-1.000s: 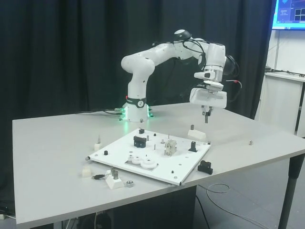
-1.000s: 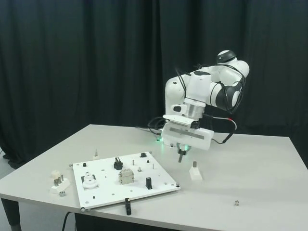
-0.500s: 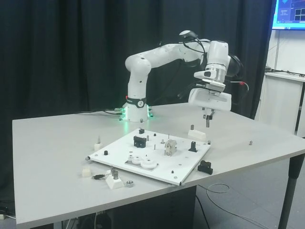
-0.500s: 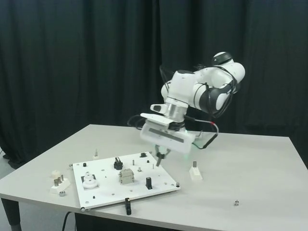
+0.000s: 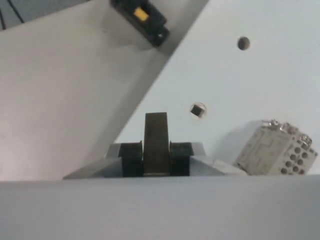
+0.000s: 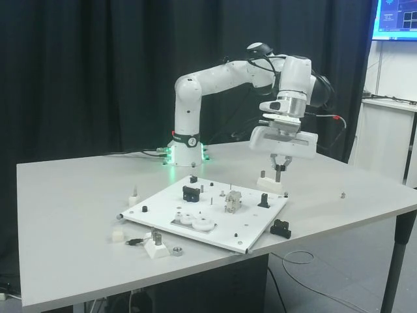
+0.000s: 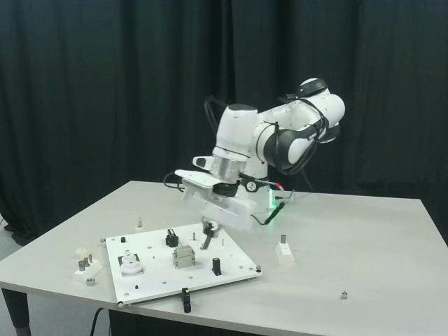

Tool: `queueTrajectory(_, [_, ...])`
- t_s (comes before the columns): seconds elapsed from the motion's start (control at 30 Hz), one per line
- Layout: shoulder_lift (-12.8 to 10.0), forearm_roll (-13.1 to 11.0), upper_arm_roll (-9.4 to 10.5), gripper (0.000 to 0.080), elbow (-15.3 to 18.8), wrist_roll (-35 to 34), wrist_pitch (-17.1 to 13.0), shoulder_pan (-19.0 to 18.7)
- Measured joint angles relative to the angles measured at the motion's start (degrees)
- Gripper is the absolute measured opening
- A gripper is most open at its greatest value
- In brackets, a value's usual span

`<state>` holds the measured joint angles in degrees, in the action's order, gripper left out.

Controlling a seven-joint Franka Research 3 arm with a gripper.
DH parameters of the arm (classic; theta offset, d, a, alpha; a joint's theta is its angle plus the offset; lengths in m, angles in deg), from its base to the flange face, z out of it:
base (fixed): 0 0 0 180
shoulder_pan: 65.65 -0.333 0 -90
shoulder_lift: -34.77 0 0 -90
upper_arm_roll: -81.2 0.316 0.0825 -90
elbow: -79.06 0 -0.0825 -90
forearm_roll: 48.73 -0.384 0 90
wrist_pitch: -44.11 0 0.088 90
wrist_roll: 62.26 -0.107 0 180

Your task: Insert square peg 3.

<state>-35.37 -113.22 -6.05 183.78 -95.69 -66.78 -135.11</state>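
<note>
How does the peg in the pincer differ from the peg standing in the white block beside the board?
The held peg hangs in the air over the white board, clamped in the pincer; the other peg rests in its white block on the grey table, off the board. The held peg is tilted; the other stands upright. Both are small and dark grey.

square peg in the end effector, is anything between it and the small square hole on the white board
Nothing visible does. The square peg is clamped in the end effector, above the white board. The small square hole lies open just ahead of it. The grey connector sits off to one side, apart from that path.
</note>
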Motion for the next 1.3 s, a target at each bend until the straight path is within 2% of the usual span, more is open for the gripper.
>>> queueTrajectory(0.2, [-0.06,-0.04,0.0,0.011,-1.89,-7.36,3.59,3.28])
queueTrajectory(0.43, [-0.3,-0.53,0.01,0.011,-2.38,-14.97,6.7,6.28])
queueTrajectory(0.6, [-0.99,-2.98,0.01,0.011,-2.38,-19.44,8.78,8.26])
queueTrajectory(0.8, [-2.19,-5.76,0.27,0.011,-2.38,-21.4,10.42,10.34])
queueTrajectory(1.3, [-2.87,-11.85,3.62,0.011,-2.79,-23.18,10.56,14.38])
